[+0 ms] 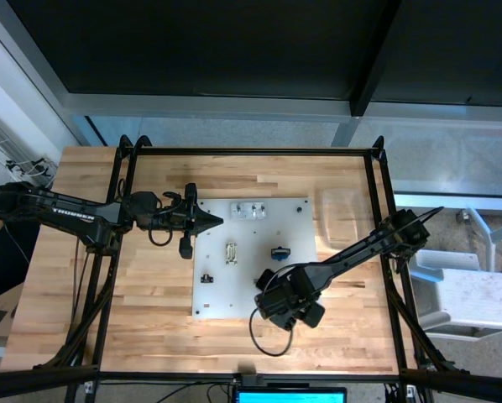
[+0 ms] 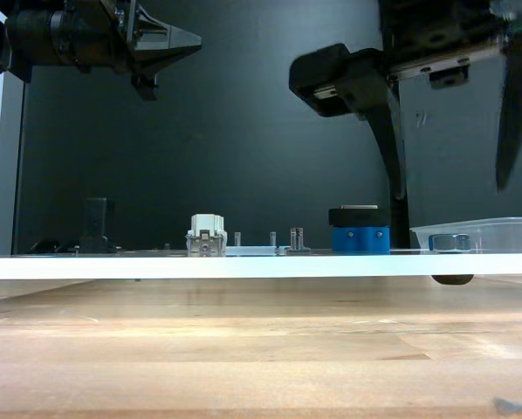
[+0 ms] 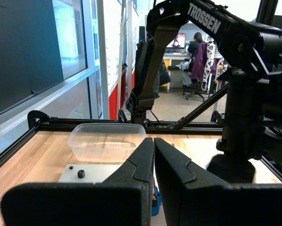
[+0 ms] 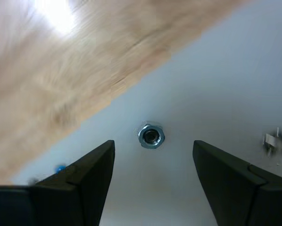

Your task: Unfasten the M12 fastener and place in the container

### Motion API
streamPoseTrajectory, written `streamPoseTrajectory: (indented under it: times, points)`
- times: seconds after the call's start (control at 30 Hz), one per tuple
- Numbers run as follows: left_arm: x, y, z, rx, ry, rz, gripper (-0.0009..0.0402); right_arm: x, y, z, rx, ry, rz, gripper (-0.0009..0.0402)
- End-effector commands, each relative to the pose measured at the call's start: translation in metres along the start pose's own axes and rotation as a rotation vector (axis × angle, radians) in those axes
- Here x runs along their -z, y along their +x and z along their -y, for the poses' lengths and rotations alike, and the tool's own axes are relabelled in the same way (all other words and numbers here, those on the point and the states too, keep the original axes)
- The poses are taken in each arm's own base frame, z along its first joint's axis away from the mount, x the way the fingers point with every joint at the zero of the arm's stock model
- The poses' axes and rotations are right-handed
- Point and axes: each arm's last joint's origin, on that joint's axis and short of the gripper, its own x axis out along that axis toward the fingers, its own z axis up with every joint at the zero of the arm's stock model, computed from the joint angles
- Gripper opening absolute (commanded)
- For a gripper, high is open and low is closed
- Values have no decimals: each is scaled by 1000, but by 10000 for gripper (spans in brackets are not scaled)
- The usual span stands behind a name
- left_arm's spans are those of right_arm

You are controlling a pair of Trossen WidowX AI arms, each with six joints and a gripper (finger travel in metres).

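The small silver nut [image 4: 151,136] sits on the white board [image 4: 226,84], seen end-on with a dark centre, on its stud. My right gripper [image 4: 153,146] hangs straight above it, open, one finger on each side and neither touching. From table height the nut [image 2: 453,242] shows low at the board's near right, between the spread fingers [image 2: 392,148] above it and in front of the clear container [image 2: 484,234]. From above, the container [image 1: 343,214] lies on the wood beyond the board's right edge with no nut in it, and the right gripper [image 1: 289,311] hides the nut.
My left gripper [image 1: 205,220] is parked, shut, above the board's far left edge, its fingers [image 3: 145,157] pressed together. On the board stand a blue block [image 1: 279,252], a white connector [image 1: 231,253] and a small black post [image 3: 81,173]. A black frame rims the table.
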Motion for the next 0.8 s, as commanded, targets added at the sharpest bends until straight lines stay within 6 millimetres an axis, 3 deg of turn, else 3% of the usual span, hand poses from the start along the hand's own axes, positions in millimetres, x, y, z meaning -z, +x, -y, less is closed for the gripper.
streamPoseTrajectory:
  times: [0.03,0.3,0.37,0.8]
  points:
    - [0,0,0,0,0,0,0,1,-11,-1,6,250,28,176]
    - [0,0,0,0,0,1,0,-1,-14,-7,-64,511,43,-8]
    - [0,0,0,0,0,1,0,-3,-13,-8,-63,547,51,10]
    - [0,0,0,1,0,1,0,6,20,-12,-59,677,80,0]
